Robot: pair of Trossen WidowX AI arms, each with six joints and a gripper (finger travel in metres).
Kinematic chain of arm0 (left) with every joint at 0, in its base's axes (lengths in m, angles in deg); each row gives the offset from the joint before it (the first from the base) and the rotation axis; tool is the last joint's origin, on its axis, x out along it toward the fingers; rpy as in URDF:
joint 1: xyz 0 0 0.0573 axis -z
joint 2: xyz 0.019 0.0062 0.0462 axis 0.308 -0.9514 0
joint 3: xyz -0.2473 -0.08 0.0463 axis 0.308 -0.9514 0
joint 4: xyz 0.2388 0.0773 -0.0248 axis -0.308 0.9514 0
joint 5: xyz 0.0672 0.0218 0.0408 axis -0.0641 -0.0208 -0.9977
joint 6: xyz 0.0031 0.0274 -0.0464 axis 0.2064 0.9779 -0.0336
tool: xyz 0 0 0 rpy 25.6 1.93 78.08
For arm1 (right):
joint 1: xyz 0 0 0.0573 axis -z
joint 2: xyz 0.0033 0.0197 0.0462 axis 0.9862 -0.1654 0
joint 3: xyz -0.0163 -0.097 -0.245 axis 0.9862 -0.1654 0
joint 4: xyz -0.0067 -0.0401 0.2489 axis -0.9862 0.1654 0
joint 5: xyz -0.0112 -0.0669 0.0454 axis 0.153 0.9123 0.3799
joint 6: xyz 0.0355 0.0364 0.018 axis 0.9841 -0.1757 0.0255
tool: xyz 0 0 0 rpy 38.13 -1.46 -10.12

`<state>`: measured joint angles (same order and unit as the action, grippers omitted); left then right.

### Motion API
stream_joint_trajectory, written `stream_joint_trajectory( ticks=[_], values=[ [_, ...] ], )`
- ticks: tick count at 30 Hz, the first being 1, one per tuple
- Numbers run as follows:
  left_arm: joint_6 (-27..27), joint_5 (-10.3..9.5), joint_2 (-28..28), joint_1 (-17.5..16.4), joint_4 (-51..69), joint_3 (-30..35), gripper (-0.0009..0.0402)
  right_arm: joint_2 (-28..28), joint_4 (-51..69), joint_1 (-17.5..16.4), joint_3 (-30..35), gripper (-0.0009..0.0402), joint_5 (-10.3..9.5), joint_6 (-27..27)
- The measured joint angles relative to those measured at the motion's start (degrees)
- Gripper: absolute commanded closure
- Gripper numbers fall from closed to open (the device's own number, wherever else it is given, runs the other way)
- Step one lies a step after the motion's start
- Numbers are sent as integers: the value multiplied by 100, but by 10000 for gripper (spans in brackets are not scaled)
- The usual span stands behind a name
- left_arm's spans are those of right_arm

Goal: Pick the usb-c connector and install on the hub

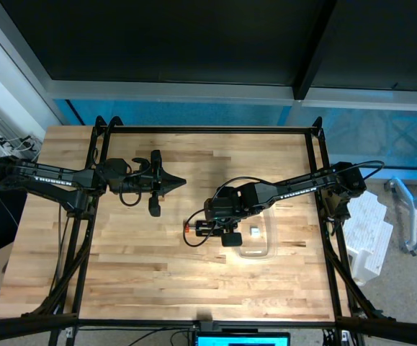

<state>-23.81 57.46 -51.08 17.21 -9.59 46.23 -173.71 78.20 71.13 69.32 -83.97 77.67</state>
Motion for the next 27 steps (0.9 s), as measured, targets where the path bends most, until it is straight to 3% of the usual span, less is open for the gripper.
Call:
stream_joint_trajectory(
  ticks=[27],
  values=[
    [0,0,0,0,0,2,393,0,-92,-2,-46,393,0,70]
  ],
)
